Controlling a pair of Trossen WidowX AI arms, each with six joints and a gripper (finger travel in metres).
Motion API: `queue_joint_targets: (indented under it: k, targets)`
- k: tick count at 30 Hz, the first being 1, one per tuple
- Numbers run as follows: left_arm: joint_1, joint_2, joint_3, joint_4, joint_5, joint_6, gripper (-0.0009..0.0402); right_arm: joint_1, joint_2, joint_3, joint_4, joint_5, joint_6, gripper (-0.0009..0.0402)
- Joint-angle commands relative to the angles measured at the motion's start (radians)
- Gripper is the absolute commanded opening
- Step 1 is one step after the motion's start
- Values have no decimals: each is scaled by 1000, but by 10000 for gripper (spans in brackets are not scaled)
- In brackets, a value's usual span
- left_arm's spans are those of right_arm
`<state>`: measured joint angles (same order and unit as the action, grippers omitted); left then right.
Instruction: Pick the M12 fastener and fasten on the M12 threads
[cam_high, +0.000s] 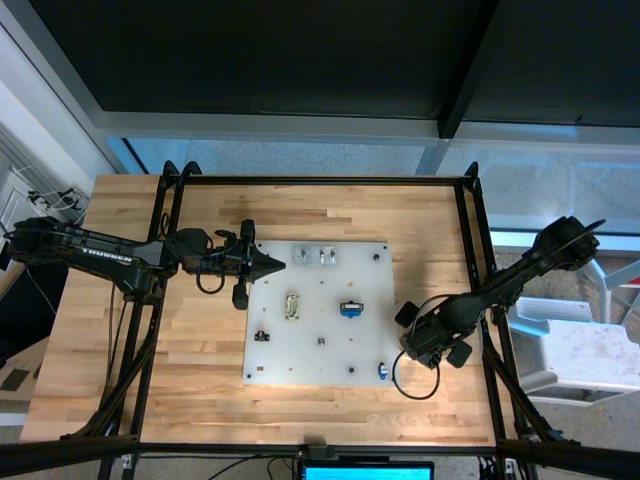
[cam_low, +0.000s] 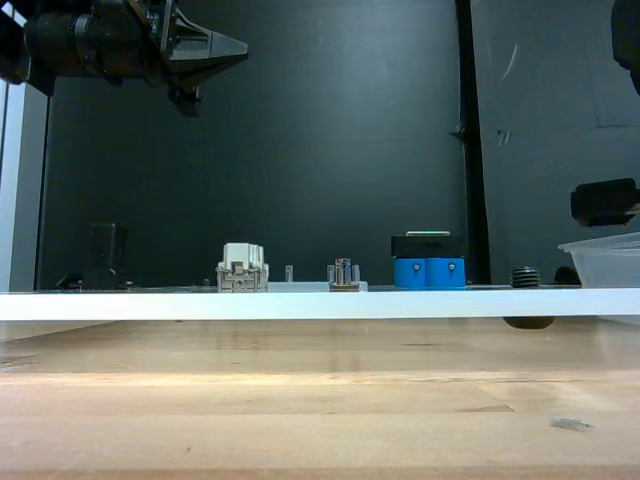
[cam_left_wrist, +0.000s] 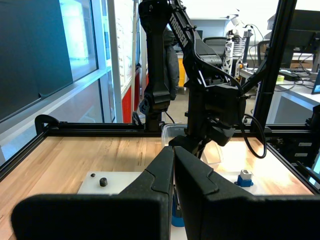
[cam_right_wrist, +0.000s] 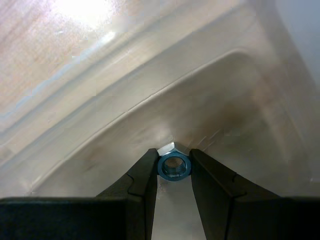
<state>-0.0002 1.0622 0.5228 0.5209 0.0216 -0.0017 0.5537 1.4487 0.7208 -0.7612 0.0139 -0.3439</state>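
Right gripper (cam_right_wrist: 173, 159): fingers clamped on M12 nut (cam_right_wrist: 174, 167) inside clear tray (cam_right_wrist: 240, 100) | left gripper (cam_high: 278, 266): fingers closed, centre-left of high view.

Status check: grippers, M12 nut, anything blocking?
Left gripper shut, parked high at left edge of white board. Right gripper down in clear tray, shut on M12 nut. Stud bare; nothing seen in the way.

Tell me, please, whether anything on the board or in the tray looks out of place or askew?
Nothing stands out. The nut sits in the clear tray, gripped by the right end effector. The stud stands upright and bare on the white board. The left end effector hovers shut above the board's left edge.
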Motion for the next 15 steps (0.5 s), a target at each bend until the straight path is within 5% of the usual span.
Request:
queue_joint_targets:
  k: [1,6,15]
  targets:
    - [0,0,0,0,0,0,0,0,-23,34,-72,-6,-6,7]
    - [0,0,0,0,0,0,0,0,-50,100,-169,-7,-16,7]
    - [0,0,0,0,0,0,0,-11,-47,287,-326,-7,-241,10]
